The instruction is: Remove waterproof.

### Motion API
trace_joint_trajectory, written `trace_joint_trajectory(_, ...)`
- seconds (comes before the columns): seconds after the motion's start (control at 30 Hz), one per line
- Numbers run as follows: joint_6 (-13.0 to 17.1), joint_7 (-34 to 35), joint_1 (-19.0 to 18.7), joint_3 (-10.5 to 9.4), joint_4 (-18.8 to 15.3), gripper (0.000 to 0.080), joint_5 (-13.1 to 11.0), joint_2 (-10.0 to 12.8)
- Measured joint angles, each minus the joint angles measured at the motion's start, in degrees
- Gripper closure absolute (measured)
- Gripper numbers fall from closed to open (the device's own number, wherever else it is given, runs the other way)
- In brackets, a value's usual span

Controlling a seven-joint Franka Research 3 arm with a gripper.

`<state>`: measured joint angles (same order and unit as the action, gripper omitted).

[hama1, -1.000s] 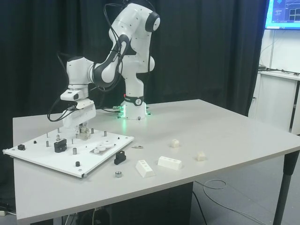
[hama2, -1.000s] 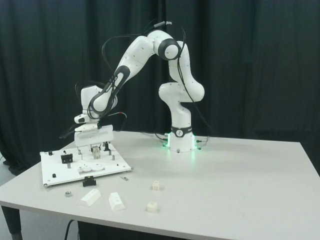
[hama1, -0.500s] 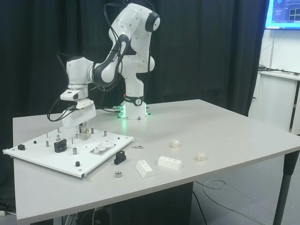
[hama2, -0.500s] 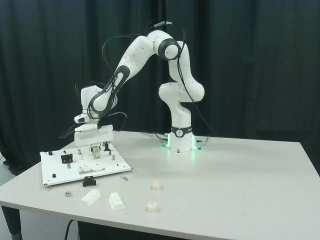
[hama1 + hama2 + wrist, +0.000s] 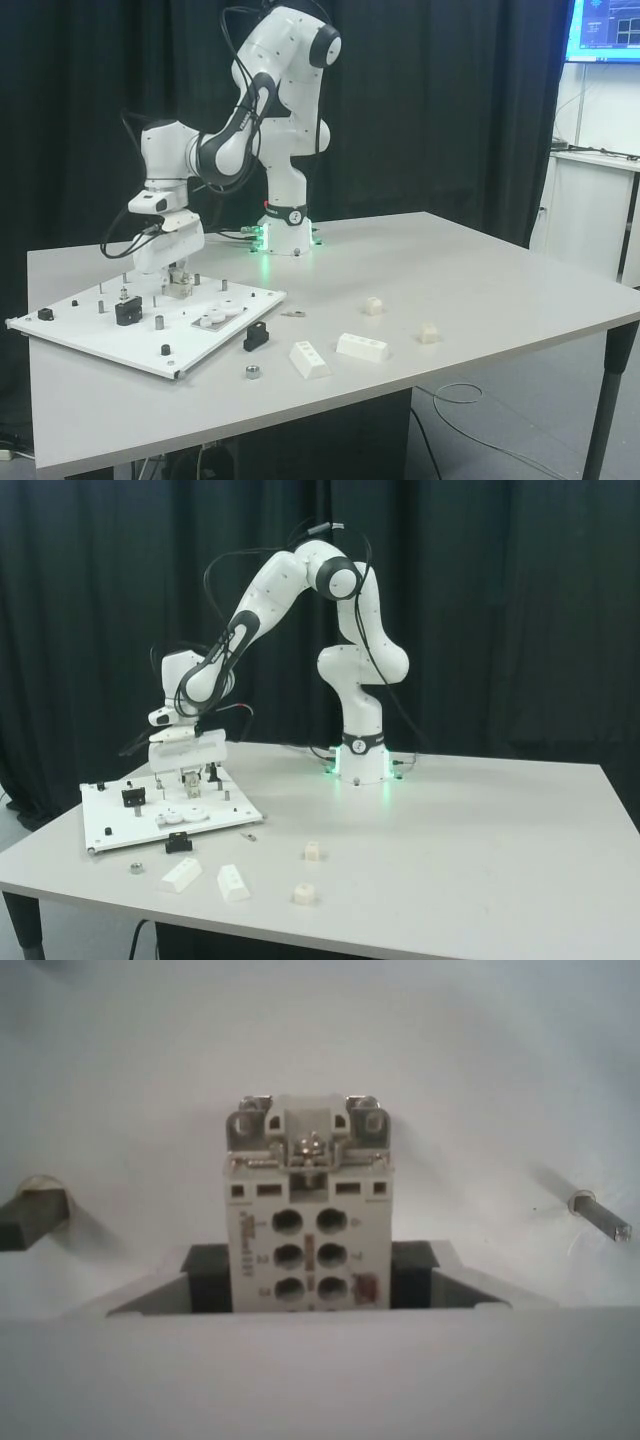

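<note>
The waterproof connector [image 5: 308, 1222] is a small white block with several round sockets and a metal clamp at one end. It stands over the white board [image 5: 90, 335], seen small in the room views [image 5: 180, 286] [image 5: 191, 783]. My gripper [image 5: 310, 1282] points straight down at the far side of the board [image 5: 178, 278] [image 5: 189, 774]. Its black finger pads [image 5: 208, 1278] press against both sides of the connector, so it is shut on it. Whether the connector's base still touches the board is hidden.
The board also carries a black block [image 5: 127, 313], white discs [image 5: 215, 318] and several thin pegs [image 5: 600, 1215]. On the grey table in front lie a black piece [image 5: 257, 335], a nut [image 5: 253, 371], two white blocks [image 5: 309, 359] [image 5: 362, 347] and two small cubes [image 5: 373, 305] [image 5: 429, 332].
The hand has crept upward very slightly while staying shut on the connector. Nothing else on the board or table has moved.
</note>
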<state>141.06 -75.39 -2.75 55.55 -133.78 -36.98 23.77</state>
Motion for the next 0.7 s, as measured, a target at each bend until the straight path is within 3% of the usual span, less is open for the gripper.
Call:
trace_joint_trajectory(0.37, -0.84, -0.05, 0.0, 0.54, 0.24, 0.0486, 0.03, -0.53)
trace_joint_trajectory(0.7, -3.12, -0.22, -0.05, 2.71, 1.29, 0.0486, 1.5, -2.73)
